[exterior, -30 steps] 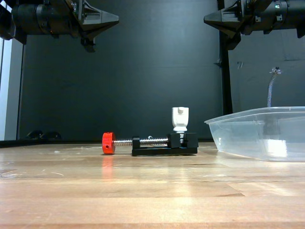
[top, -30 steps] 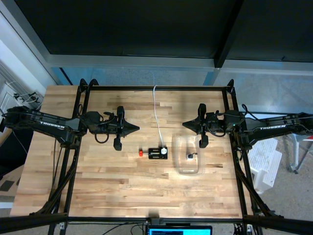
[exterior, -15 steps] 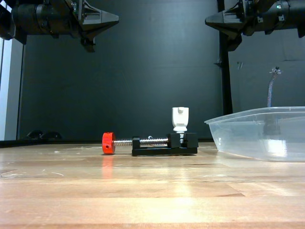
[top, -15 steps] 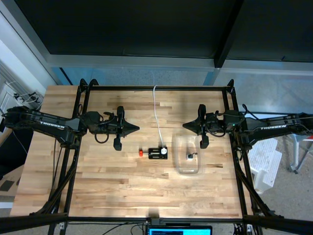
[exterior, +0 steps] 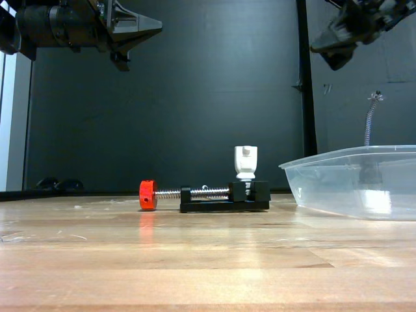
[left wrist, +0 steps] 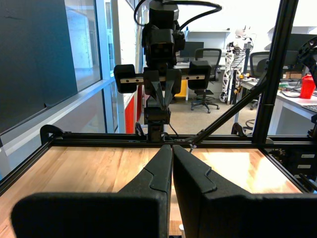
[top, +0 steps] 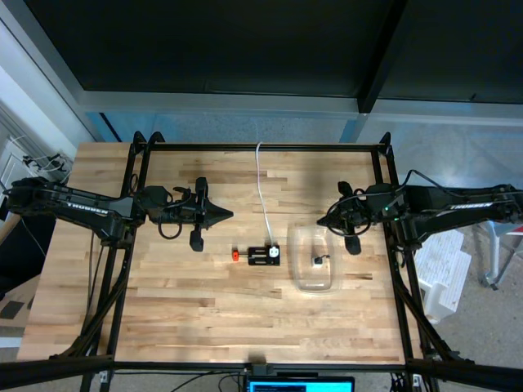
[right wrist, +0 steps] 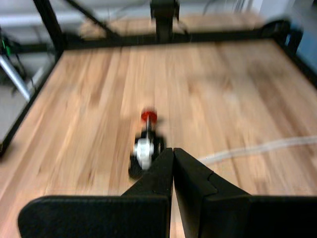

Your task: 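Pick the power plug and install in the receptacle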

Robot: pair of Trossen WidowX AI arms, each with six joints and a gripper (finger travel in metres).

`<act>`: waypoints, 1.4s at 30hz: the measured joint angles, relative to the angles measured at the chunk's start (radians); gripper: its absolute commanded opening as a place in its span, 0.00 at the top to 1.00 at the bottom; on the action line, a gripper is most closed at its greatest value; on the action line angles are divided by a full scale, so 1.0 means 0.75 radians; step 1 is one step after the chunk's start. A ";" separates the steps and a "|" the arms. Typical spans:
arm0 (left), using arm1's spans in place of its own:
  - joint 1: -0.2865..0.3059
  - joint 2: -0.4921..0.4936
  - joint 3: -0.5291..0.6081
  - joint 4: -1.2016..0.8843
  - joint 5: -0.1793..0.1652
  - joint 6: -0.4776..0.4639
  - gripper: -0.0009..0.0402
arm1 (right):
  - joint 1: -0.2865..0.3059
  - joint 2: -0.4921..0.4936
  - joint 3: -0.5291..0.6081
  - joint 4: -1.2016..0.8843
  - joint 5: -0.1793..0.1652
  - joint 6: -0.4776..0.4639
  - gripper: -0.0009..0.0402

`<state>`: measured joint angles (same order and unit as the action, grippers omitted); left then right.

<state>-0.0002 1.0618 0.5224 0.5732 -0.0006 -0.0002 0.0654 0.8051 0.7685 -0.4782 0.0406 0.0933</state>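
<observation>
Overhead, left pincer (top: 227, 215) hangs centre-left, pressed together; right pincer (top: 321, 222), likewise pressed together, tilts near clear tray (top: 314, 287) holding power plug (top: 317, 261)

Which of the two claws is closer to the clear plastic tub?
The right gripper, tilted down near the far rim of the tub; the left gripper hangs level, beyond the black vise.

The high camera looks steeply down from above the near edge and takes in the whole table (top: 204, 310) from afar. The low one sits at tabletop level on that edge, close to the vise (exterior: 224, 197). Each wrist camera looks along closed fingers: the left gripper (left wrist: 172, 146) faces level toward the right arm (left wrist: 161, 44), and the right gripper (right wrist: 173, 148) tilts down at the same vise.
</observation>
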 measured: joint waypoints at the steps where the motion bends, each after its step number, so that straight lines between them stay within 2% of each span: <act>1: 0.000 0.000 0.000 -0.001 -0.001 0.000 0.98 | 0.003 0.003 0.024 -0.064 0.003 0.004 0.98; 10: 0.000 0.000 0.001 -0.001 -0.001 0.000 0.98 | 0.058 0.012 0.123 -0.514 0.025 0.046 0.97; 15: 0.000 0.000 0.001 -0.001 -0.001 0.000 0.98 | 0.103 0.051 0.120 -0.609 0.034 0.115 0.91; 21: 0.000 0.000 0.000 -0.001 0.000 0.000 0.98 | 0.212 0.167 0.113 -0.608 0.165 0.151 0.79; 26: 0.000 0.000 0.001 0.000 -0.001 0.000 0.98 | 0.275 0.263 0.111 -0.600 0.173 0.215 0.67; 30: 0.000 0.000 0.001 0.000 0.000 -0.001 0.98 | 0.337 0.303 0.090 -0.557 0.233 0.277 0.58; 34: 0.000 0.000 0.001 -0.001 -0.001 0.000 0.98 | 0.394 0.332 0.061 -0.493 0.236 0.306 0.50; 38: 0.000 0.000 0.001 -0.001 0.000 0.000 0.98 | 0.431 0.383 0.051 -0.443 0.241 0.319 0.45; 42: 0.000 0.000 0.001 0.000 -0.001 0.000 0.98 | 0.455 0.437 0.033 -0.360 0.271 0.320 0.43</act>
<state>-0.0002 1.0618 0.5228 0.5732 -0.0010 -0.0002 0.4065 1.1328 0.7933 -0.7483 0.2436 0.3336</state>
